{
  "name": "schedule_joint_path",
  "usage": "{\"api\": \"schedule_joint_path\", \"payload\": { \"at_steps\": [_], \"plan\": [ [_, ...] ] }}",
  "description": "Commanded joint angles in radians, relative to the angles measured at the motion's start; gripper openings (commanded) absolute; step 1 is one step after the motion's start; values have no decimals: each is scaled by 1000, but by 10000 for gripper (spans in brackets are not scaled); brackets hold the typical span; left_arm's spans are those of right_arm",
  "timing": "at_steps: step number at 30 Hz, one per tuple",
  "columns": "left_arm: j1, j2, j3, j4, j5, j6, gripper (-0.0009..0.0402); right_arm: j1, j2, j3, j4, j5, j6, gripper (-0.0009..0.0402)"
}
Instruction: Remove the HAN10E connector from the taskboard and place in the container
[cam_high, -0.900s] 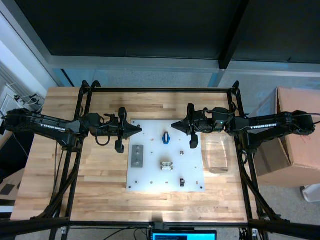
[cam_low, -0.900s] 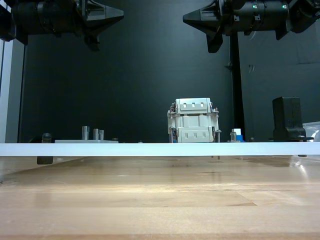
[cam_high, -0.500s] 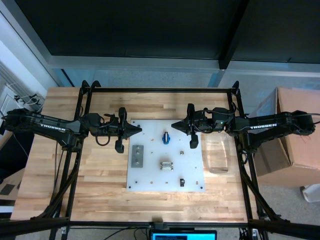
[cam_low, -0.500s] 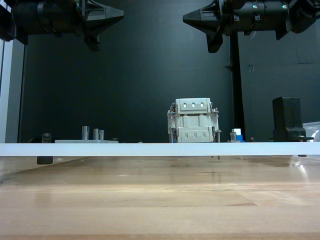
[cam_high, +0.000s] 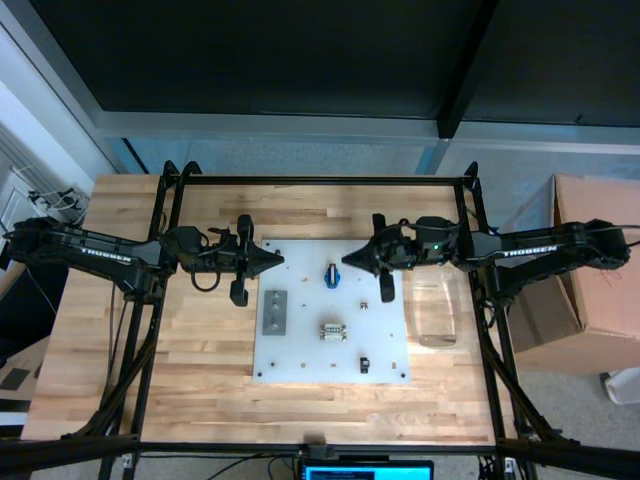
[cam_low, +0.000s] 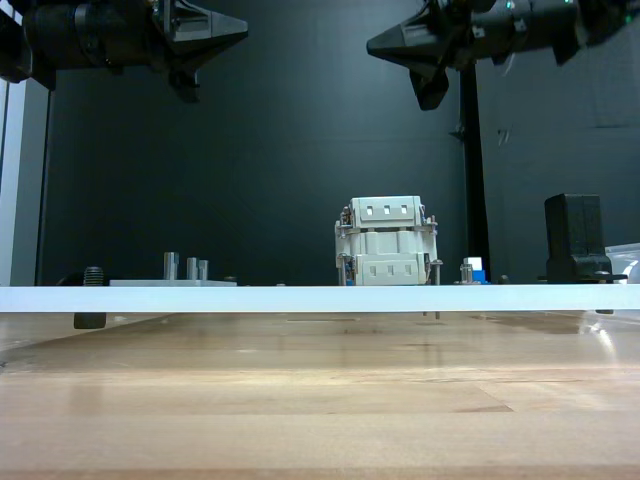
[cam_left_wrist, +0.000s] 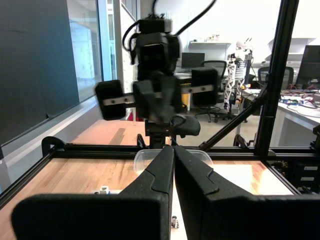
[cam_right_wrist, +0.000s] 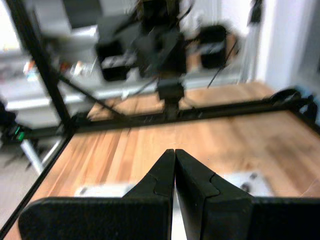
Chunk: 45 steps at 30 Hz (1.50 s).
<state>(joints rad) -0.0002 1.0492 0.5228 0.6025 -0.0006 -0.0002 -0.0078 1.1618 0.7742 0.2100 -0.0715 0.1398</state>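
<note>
Left gripper (cam_high: 279, 258) is hanging high over the far left edge of the taskboard (cam_high: 300, 352), tip pointing inward; in the left wrist view its fingers (cam_left_wrist: 165, 165) are pressing together, clenched on nothing; right gripper (cam_high: 346, 259) is hanging high over the far part of the board, tip pointing toward the left one, just beside the blue part (cam_high: 332, 274) as seen from above; in the right wrist view its fingers (cam_right_wrist: 162, 172) are likewise meeting flush, gripping nothing; in the low view both tips are sitting well above everything on the board, left gripper (cam_low: 243, 37), right gripper (cam_low: 370, 44); HAN10E connector (cam_high: 333, 331) is sitting upright in its seat near the board's middle, well apart from both grippers, standing square on the board in the low view (cam_low: 388, 243); grey block (cam_high: 273, 311) is lying to its left, small black part (cam_high: 365, 364) near the board's near edge; clear container (cam_high: 435, 312) is resting on the table (cam_high: 200, 380) just beside the board's right edge, only the wood showing through its bottom; cardboard box (cam_high: 590, 260) is standing off the table's right side.
</note>
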Motion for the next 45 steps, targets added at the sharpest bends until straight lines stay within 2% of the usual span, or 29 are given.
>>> {"api": "schedule_joint_path", "payload": {
  "at_steps": [1, 5, 8, 19, 31, 38, 45],
  "plan": [
    [0, 0, 0, 0, 0, 0, 0, 46, 29, 95, -197, 60, 0, 0],
    [0, 0, 0, 0, 1, 0, 0, 111, 87, 216, -428, 139, 2, 0],
    [0, 0, 0, 0, 0, 0, 0, 147, 140, 298, -548, 161, 13, 0],
    [0, 0, 0, 0, 0, 0, 0, 206, 354, 607, -916, 159, 55, 0],
    [0, 0, 0, 0, 0, 0, 0, 224, 556, 931, -1268, 147, 90, 0],
    [0, 0, 0, 0, 0, 0, 0, 227, 645, 1033, -1416, 148, 102, 0],
    [0, 0, 0, 0, 0, 0, 0, 230, 680, 1051, -1438, 145, 106, 0]
  ]
}}
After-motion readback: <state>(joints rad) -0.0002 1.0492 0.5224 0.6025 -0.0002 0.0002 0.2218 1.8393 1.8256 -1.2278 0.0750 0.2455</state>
